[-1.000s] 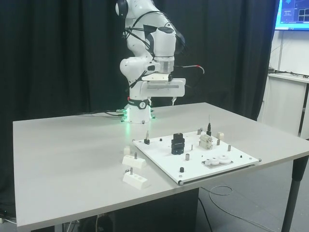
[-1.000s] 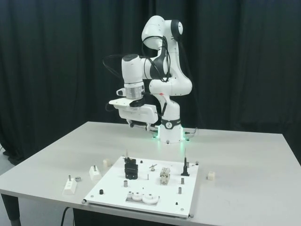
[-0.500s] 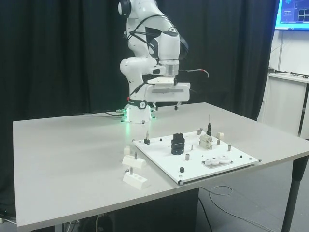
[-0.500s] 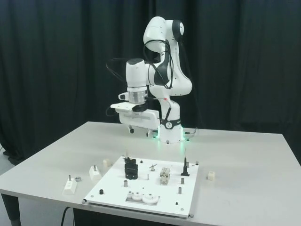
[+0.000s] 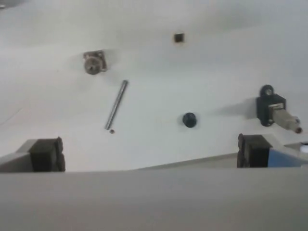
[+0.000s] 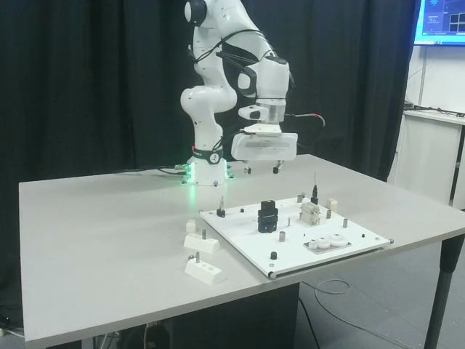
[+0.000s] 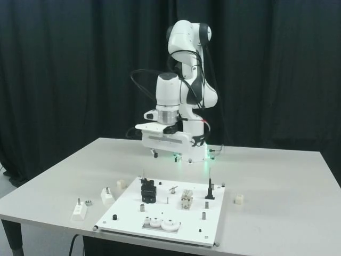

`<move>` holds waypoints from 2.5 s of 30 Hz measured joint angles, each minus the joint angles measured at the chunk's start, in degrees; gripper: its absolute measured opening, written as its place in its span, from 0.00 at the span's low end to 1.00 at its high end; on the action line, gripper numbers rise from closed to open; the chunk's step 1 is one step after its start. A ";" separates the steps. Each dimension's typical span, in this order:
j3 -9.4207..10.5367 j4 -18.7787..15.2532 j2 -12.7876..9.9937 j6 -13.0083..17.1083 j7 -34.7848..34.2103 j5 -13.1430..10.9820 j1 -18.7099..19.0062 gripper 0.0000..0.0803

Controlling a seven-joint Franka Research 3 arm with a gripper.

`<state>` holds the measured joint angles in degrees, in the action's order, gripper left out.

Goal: Pick round peg 1.

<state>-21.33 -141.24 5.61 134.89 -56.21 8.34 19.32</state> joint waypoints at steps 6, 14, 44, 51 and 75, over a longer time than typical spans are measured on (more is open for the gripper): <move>1.47 -1.13 -0.34 1.38 0.00 0.09 0.00 1.00; 1.79 -2.83 -1.13 4.19 0.80 -0.01 0.00 1.00; 1.77 -3.28 -11.81 15.05 8.82 -10.78 -0.11 1.00; 1.73 -3.27 -12.51 15.06 8.82 -11.28 -0.16 1.00; 1.82 -3.31 -15.58 15.67 9.31 -14.36 -0.30 1.00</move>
<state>-19.51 -144.56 -9.96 150.56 -46.91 -6.03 19.03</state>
